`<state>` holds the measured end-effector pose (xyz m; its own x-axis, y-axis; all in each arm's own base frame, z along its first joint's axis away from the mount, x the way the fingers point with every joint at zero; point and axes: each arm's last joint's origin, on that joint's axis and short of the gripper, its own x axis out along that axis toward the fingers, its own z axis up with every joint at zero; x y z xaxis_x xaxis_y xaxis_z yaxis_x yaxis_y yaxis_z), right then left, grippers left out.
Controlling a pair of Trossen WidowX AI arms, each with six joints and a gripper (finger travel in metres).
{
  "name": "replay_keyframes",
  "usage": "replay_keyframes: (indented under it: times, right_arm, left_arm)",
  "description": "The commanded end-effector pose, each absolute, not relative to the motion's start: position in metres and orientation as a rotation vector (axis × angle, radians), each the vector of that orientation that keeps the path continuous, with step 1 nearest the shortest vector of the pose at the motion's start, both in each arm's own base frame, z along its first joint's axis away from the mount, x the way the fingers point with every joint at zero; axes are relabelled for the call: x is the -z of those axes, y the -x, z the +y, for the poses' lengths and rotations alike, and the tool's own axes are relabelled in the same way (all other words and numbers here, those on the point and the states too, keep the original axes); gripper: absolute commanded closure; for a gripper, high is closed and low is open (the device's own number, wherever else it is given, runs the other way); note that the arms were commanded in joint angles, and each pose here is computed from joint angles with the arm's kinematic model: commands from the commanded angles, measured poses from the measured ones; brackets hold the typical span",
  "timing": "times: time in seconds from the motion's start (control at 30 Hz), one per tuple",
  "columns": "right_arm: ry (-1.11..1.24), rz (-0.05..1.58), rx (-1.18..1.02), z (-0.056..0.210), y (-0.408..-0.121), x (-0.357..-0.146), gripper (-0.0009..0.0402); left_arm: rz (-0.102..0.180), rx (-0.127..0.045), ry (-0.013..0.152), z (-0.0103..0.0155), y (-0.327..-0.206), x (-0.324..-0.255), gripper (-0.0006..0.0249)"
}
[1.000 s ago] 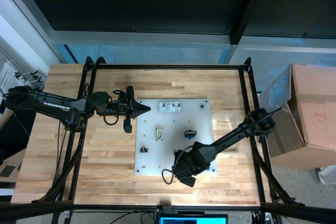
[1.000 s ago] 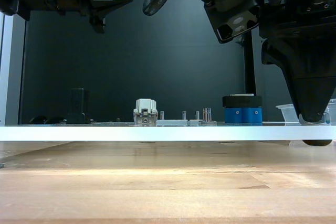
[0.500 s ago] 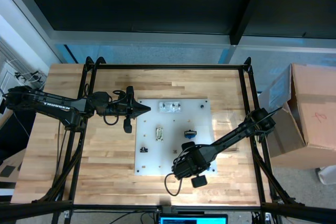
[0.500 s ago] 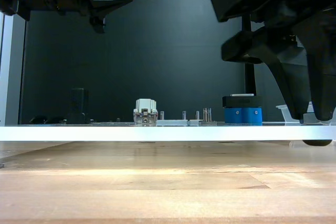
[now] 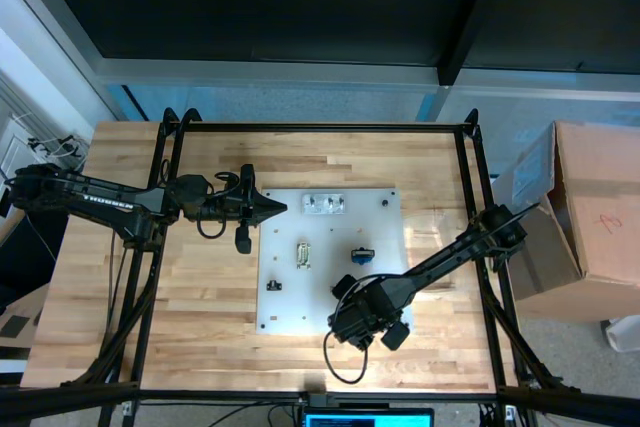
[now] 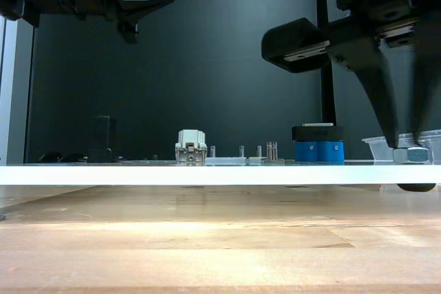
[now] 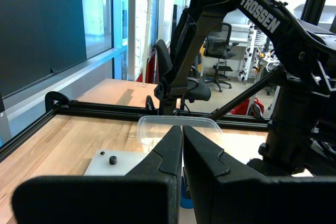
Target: Unfasten the M12 nut and place it in the container
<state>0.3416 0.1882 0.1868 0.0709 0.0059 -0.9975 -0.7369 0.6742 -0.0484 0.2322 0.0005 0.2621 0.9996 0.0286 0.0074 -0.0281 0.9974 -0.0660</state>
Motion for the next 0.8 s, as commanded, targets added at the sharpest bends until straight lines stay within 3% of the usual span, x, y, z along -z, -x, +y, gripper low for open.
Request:
replay_keyframes:
  times: [0.03, 0.5, 0.67, 0.8]
  right_arm:
    - [0.657, 1.394, -0.628, 0.189, -0.342, -0.187, 0.0381]
    - [0.561, 1.381, -0.548, 0.184, -0.333, -0.213, 0.0325]
    - [0.241, 1.423, -0.271, 0.182, -0.330, -0.219, 0.0347]
    - [0.123, 1.433, -0.174, 0.185, -0.323, -0.218, 0.0398]
  left_arm:
    - [-0.009, -0.028, 0.066, 0.0006, -0.232, -0.2623, 0.0243]
    - [-0.009, -0.028, 0.066, 0.0005, -0.232, -0.2623, 0.0243]
    - [-0.009, -0.028, 0.066, 0.0006, -0.232, -0.2623, 0.0243]
    - [-0.009, -0.028, 0.066, 0.0005, -0.232, -0.2623, 0.0243]
